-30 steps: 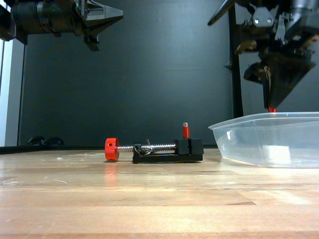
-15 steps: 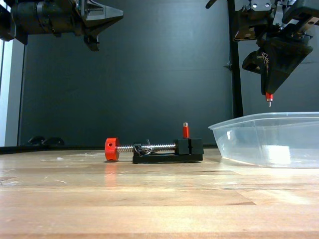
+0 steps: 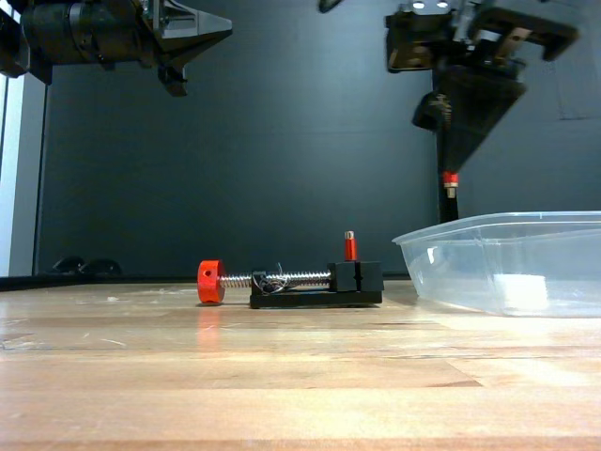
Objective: Pick the RCA connector and install on taskboard
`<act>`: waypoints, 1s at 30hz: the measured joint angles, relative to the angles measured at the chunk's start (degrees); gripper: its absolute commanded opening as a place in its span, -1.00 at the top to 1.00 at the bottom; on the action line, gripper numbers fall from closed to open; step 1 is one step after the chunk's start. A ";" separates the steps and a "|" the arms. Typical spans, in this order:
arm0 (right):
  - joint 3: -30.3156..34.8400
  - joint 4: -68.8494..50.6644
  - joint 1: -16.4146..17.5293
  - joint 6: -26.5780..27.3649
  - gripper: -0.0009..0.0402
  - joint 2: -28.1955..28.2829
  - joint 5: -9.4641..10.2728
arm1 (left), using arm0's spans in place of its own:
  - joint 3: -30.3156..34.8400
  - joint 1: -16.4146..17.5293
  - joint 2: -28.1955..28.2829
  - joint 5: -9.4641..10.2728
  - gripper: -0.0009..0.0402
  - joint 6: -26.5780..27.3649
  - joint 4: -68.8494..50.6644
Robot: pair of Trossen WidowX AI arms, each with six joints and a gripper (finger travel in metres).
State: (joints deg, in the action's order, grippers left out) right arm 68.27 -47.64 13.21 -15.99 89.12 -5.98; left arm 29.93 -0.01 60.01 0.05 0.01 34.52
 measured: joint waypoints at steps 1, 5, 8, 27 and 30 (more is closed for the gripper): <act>0.79 0.04 -0.11 0.09 0.94 0.79 -0.02 | 0.02 0.00 -0.02 0.00 0.96 0.00 0.00; 3.98 0.04 -0.50 0.46 0.94 3.89 0.00 | 0.00 0.00 0.00 0.00 0.96 0.00 -0.02; 6.32 0.04 -0.83 1.01 0.94 5.90 0.00 | 0.00 0.00 -0.02 -0.02 0.96 0.00 0.02; 16.17 -0.50 -3.76 3.04 0.94 16.79 -0.02 | 0.00 0.00 -0.02 0.00 0.96 0.00 0.00; 16.22 -0.24 -3.91 3.06 0.94 17.33 0.00 | 0.02 0.00 -0.02 -0.02 0.96 0.00 0.02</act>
State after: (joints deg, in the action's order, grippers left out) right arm 84.49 -47.88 9.30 -12.93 106.45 -5.98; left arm 29.95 -0.01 59.99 0.03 0.01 34.54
